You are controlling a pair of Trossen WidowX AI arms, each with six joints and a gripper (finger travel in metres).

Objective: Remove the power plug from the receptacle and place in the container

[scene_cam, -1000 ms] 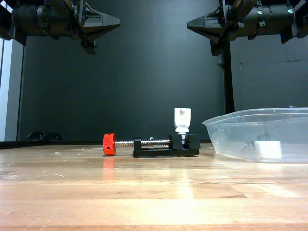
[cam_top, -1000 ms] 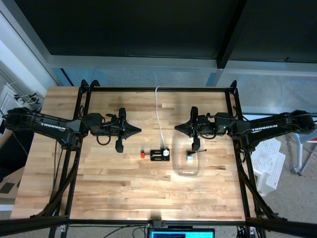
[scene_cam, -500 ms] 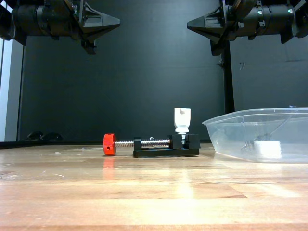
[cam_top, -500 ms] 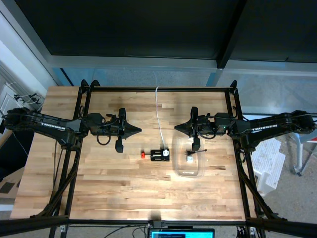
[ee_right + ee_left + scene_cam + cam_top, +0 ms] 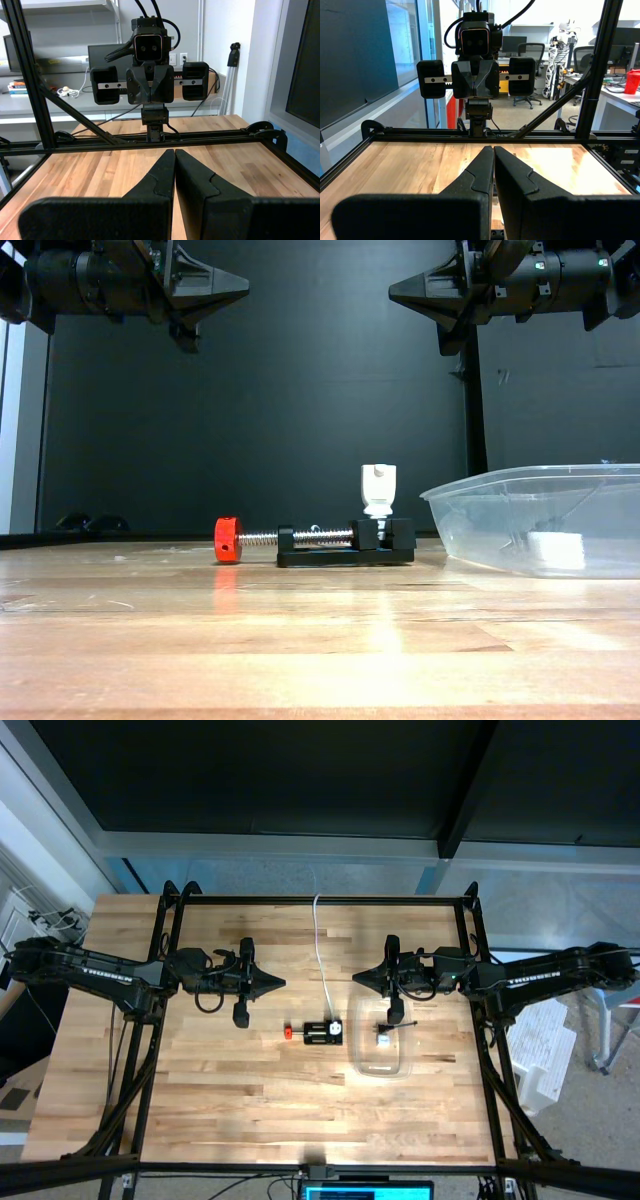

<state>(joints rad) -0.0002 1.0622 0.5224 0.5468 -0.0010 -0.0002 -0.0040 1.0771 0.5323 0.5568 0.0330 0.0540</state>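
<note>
L gripper [image 5: 281, 983] parked high, left of vise [image 5: 345, 543], fingers pressed tog. | R gripper [image 5: 356, 978] high, right side, fingers tog. | power plug [image 5: 384, 1026] in container [image 5: 380, 1064] by white cube [image 5: 383, 1041] | receptacle [image 5: 378, 483] upright in vise

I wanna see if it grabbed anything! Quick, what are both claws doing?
Left gripper: closed, empty, high over the table's left side.
Right gripper: closed, empty, high over the table's right side.

Bright, even overhead light leaves a soft glare streak on the table [image 5: 385, 625].
</note>
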